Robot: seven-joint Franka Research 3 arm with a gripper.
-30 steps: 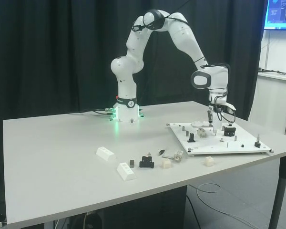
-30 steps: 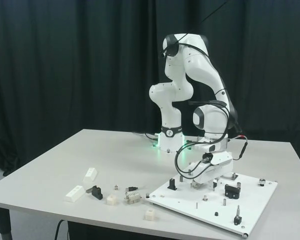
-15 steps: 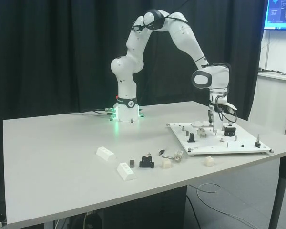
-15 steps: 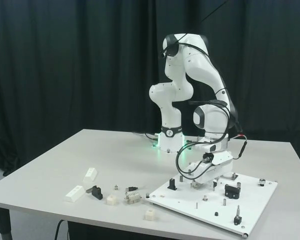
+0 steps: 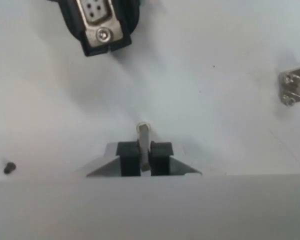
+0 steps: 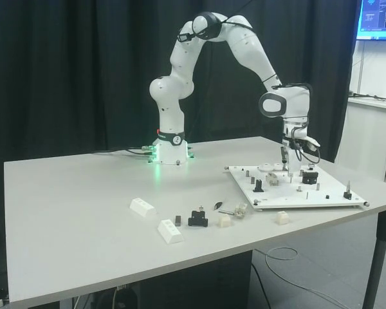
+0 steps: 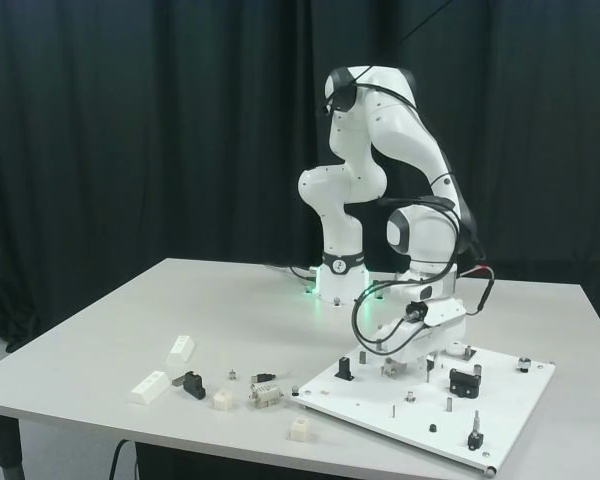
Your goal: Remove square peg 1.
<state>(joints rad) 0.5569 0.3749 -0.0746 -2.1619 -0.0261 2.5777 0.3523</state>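
In the wrist view my gripper (image 5: 144, 159) is shut on a thin grey square peg (image 5: 144, 142), which stands between the two black pads (image 5: 127, 157). The peg's free end points down at the white board (image 5: 215, 125); whether it touches the board I cannot tell. From the first room view the gripper (image 6: 289, 168) hangs just above the middle of the white board (image 6: 321, 199). The second room view has the gripper (image 7: 412, 362) over the board (image 7: 380, 412), and the peg is too small to make out there.
A black connector block (image 5: 100, 25) and a metal fitting (image 5: 295, 86) sit on the board near the gripper, with a small black screw (image 5: 9, 168). Several posts and a black block (image 6: 309, 177) stand on the board. White blocks (image 6: 143, 206) and small parts (image 6: 197, 219) lie on the table beside it.
The wrist and gripper have risen a little above the board over the last second. The loose parts on the table have not moved.
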